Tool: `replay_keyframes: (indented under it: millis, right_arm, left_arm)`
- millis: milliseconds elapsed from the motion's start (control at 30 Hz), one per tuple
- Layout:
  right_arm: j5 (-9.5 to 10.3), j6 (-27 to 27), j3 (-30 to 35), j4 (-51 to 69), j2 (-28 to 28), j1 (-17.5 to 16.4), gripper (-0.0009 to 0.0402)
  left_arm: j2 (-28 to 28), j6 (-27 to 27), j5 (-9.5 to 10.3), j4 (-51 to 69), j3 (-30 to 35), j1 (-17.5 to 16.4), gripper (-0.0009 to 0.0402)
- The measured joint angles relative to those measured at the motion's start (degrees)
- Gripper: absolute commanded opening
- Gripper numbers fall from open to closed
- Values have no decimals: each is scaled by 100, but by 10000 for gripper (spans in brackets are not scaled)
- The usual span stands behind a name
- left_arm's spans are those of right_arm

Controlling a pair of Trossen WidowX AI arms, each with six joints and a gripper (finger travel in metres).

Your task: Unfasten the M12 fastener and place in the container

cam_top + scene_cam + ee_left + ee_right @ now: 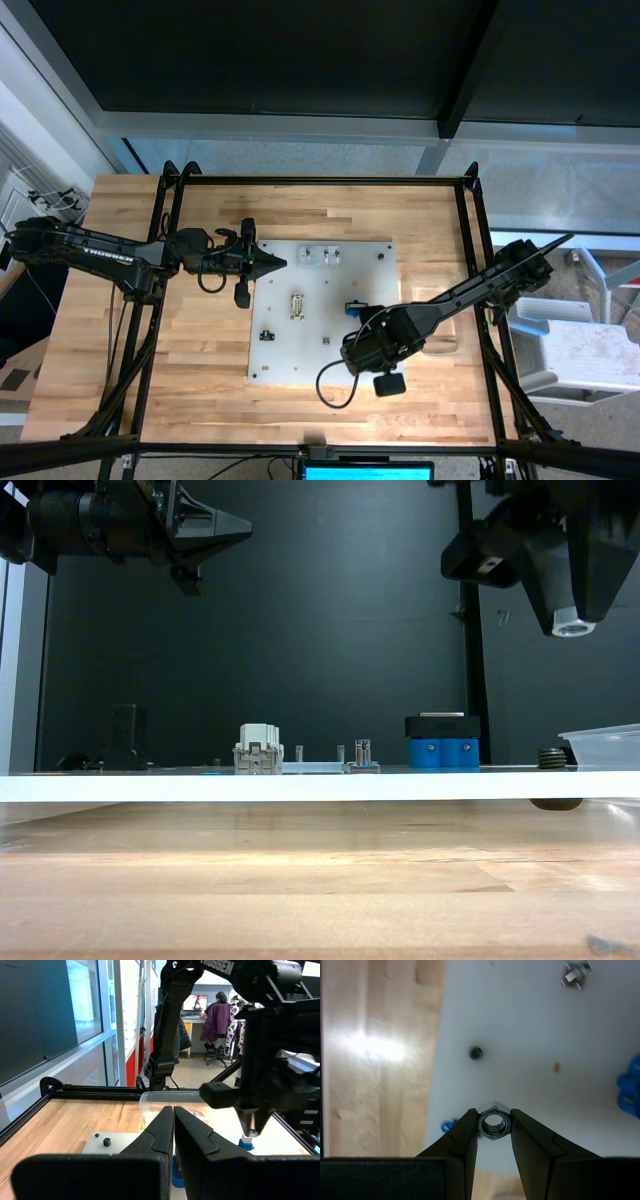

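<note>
The small silver M12 nut (493,1125) hangs high above the white board (300,350), pinched between the fingers of my right gripper (494,1119). In the low view the nut (572,628) shows at the gripper's tip, well above the bare black ribbed stud (551,757). The clear container (605,742) stands just right of the stud; in the high view the right arm partly covers the container (447,338). My left gripper (272,263) hovers shut and holding nothing over the board's far left edge.
On the board stand a blue block (441,742), a grey connector (258,752), a small silver post (362,753) and a black post (380,255). Black frame rails (320,180) run around the wooden table.
</note>
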State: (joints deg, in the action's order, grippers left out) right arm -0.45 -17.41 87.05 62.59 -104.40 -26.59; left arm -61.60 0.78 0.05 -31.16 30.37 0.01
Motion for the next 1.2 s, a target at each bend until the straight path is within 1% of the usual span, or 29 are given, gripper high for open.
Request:
replay_keyframes:
  millis: [133, 233, 333, 433, 600, 767, 867, 1067, 1200]
  right_arm:
    - [-20, -2, -236, 66, 271, 125, 27]
    - [-37, -4, -551, 68, 566, 201, 28]
    - [-186, -2, -988, 59, 918, 264, 28]
    - [-256, -7, -1530, 28, 1360, 315, 27]
    - [-271, -22, -2352, -35, 2127, 369, 28]
    - [-256, -35, -3025, -24, 2817, 378, 27]
    - [-249, -175, -3381, -9, 3161, 376, 28]
    - [-240, -334, -3895, 22, 3711, 374, 27]
    - [-238, -337, -4098, 129, 4000, 372, 28]
  left_arm:
    - [2, -2, 0, 0, -2, 0, 0]
    - [0, -2, 0, 0, 0, 0, 0]
    - [0, 0, 0, -2, -2, 0, 0]
    - [0, 0, 0, 0, 0, 0, 0]
    - [0, -2, 0, -2, 0, 0, 0]
    - [2, 0, 0, 0, 0, 0, 0]
    - [0, -2, 0, 0, 0, 0, 0]
    - [0, 0, 0, -2, 0, 0, 0]
    - [0, -2, 0, -2, -2, 0, 0]
